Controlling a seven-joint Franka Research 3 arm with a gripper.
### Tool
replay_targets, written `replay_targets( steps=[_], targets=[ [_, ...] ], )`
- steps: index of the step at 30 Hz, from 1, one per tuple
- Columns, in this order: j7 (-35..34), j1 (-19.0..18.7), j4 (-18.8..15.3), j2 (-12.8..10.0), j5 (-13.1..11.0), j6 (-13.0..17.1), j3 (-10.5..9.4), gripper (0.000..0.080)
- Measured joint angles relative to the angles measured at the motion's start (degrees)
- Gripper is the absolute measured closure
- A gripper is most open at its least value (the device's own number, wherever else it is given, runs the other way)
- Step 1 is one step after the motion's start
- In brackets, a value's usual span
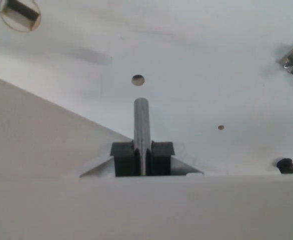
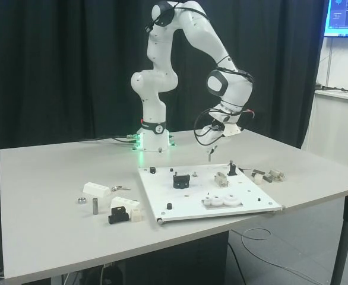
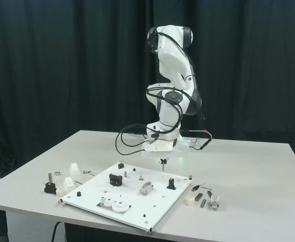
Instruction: Place round peg 2.
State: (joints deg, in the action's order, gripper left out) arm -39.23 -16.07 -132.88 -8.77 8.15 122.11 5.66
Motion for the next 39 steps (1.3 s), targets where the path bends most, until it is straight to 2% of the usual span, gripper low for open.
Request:
replay_targets(
  steps=[17, 22, 31, 39],
  targets=[
    [0.1, -0.1, 0.1, 0.0, -0.8, 0.8, -0.15, 0.0735],
    [0.1, -0.1, 0.1, 0.0, -3.1, 1.2, -1.01, 0.0735],
    [-1.0, -0.9, 0.6, 0.0, -8.5, 1.3, -4.27, 0.0735],
    [-5.6, -3.1, 1.6, 0.0, -10.6, 1.5, -7.03, 0.0735]
  ],
)
